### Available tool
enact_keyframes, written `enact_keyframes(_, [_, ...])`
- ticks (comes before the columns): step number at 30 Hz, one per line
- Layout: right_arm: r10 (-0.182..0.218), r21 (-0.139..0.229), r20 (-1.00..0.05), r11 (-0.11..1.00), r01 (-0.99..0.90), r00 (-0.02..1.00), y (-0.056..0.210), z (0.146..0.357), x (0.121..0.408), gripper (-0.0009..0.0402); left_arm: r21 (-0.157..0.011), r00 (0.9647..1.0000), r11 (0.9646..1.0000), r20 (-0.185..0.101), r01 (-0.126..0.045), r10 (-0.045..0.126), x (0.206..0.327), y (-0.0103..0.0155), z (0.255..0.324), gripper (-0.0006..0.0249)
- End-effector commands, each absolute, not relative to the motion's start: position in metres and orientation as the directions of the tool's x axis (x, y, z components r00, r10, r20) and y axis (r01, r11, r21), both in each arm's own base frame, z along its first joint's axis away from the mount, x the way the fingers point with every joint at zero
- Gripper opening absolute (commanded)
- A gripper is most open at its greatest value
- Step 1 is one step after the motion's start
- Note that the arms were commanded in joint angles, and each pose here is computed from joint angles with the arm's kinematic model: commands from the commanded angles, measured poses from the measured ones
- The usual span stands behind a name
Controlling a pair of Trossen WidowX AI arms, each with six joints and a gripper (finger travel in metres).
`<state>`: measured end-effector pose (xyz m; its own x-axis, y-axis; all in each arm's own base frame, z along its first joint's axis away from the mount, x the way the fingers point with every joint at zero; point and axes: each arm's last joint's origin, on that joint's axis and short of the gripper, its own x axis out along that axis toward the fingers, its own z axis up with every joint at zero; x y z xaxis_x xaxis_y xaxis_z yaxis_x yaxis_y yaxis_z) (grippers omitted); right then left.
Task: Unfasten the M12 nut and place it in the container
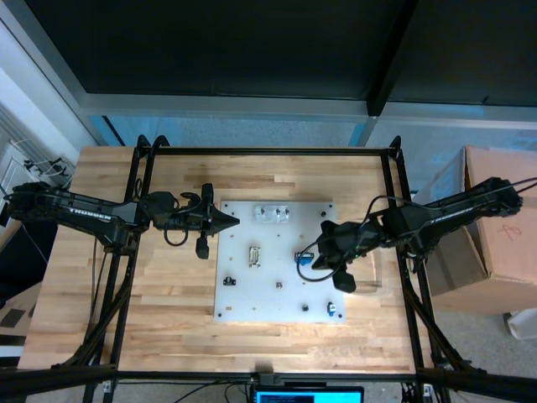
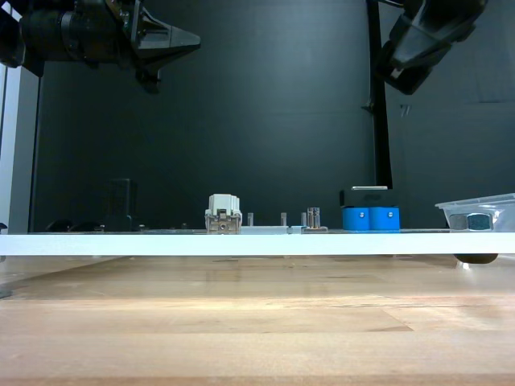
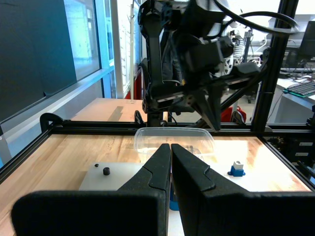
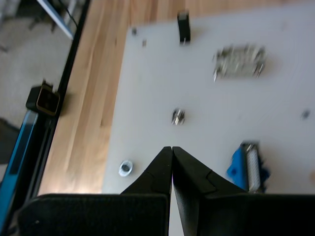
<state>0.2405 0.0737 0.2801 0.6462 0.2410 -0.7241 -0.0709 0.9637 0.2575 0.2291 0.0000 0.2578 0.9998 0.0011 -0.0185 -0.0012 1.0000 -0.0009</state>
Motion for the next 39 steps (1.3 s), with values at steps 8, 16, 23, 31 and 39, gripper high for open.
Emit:
enact_keyframes(8, [0.24, 0.287, -0.874, 0.956, 0.052, 0.423, 0.12, 0.288, 0.262, 0.0, -0.001, 0.9998, 1.0, -0.018, -0.001, 0.001, 0.229, 0.0, 0.258, 0.0])
enact_keyframes(16, [0.217, 0.284, -0.917, 0.944, 0.166, 0.334, 0.151, 0.292, 0.281, 0.0, -0.001, 0.9998, 1.0, -0.018, -0.001, 0.001, 0.229, 0.0, 0.258, 0.0])
enact_keyframes(23, [0.173, 0.275, -0.949, 0.859, 0.431, 0.262, 0.163, 0.286, 0.297, 0.0, -0.001, 0.9998, 1.0, -0.018, -0.001, 0.001, 0.229, 0.0001, 0.258, 0.0])
enact_keyframes(31, [0.162, 0.255, -0.958, 0.857, 0.448, 0.235, 0.176, 0.275, 0.31, 0.0, -0.001, 0.9998, 1.0, -0.018, -0.001, 0.001, 0.229, 0.0001, 0.258, 0.0])
enact_keyframes(39, [0.136, 0.222, -0.968, 0.854, 0.47, 0.211, 0.18, 0.262, 0.316, 0.0012, -0.001, 0.9998, 1.0, -0.017, -0.001, 0.001, 0.229, 0.0001, 0.2581, 0.0])
